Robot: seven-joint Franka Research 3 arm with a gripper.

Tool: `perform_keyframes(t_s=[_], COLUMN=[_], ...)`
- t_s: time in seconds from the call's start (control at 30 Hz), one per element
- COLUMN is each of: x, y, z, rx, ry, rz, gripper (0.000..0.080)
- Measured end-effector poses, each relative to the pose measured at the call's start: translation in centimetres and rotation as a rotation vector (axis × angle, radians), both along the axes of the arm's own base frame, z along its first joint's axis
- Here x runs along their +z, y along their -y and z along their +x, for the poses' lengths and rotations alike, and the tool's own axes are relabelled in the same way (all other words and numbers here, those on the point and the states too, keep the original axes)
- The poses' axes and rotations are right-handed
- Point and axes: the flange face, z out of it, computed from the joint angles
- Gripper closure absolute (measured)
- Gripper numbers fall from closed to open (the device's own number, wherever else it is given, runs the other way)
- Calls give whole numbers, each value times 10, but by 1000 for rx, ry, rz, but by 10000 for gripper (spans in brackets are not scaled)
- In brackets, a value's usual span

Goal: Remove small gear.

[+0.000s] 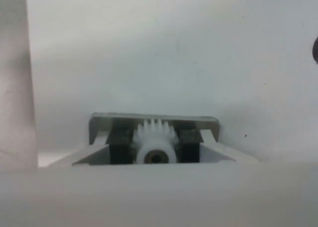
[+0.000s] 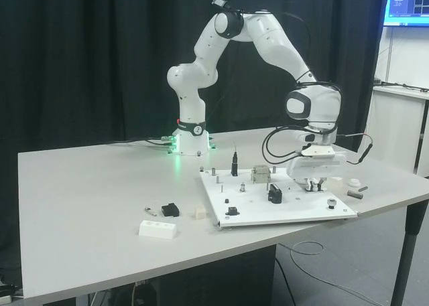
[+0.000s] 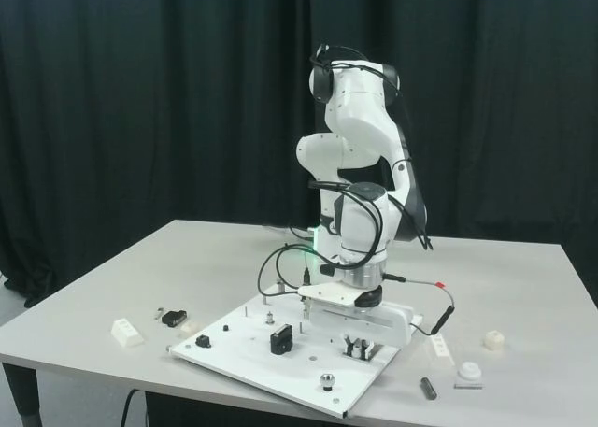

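Gripper (image 1: 156, 148) is closed on the small white gear (image 1: 155, 142), teeth up, w/ a black pad (image 1: 120, 145) tight on each side; gear sits betw. the fingertips. In both room views the gripper (image 2: 314, 183) is low over the white board (image 2: 268, 209), near its far edge from the arm base. Can't tell if gear has cleared the board.

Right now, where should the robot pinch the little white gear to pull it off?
Pinch the small gear across its toothed rim, one finger on each side, coming straight down from above, as the hand already sits. The gear's round hub with the hole faces the wrist camera, so its two toothed sides are free for the black pads.
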Motion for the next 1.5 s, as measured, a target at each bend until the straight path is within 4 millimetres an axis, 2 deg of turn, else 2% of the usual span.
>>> perform_keyframes(t_s=[0.03,1.5], x=[0,8], y=[0,0], z=[0,0], rx=[0,65], ry=[0,-5], rz=[0,-3], gripper=[604,604])
